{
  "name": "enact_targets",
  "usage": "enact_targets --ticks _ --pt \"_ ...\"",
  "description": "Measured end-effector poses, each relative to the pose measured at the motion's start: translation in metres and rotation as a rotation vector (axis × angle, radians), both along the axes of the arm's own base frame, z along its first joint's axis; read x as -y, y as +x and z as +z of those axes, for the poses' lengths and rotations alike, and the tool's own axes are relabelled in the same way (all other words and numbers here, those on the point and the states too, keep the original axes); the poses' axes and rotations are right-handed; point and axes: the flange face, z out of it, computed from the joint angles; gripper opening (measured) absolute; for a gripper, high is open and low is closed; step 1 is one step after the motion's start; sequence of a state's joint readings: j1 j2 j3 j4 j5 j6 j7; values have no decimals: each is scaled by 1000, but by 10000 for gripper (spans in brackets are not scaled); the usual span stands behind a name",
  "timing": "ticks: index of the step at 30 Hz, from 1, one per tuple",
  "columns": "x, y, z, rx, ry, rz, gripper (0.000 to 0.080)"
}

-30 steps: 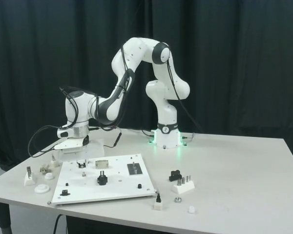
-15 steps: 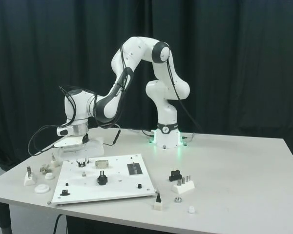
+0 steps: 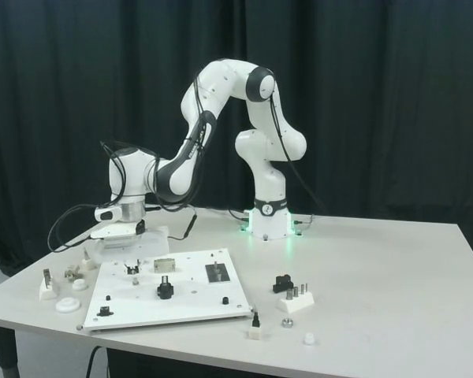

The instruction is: Insert BNC.

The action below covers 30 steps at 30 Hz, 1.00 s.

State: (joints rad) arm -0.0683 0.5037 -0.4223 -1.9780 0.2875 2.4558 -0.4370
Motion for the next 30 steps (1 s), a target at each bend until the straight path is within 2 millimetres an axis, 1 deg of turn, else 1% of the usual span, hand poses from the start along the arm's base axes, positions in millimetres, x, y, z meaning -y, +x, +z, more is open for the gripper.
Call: enact_targets --ticks 11,30 --pt "-11 -3 -10 12 -16 14 121" --pt "-8 -9 -15 14 -27 15 121"
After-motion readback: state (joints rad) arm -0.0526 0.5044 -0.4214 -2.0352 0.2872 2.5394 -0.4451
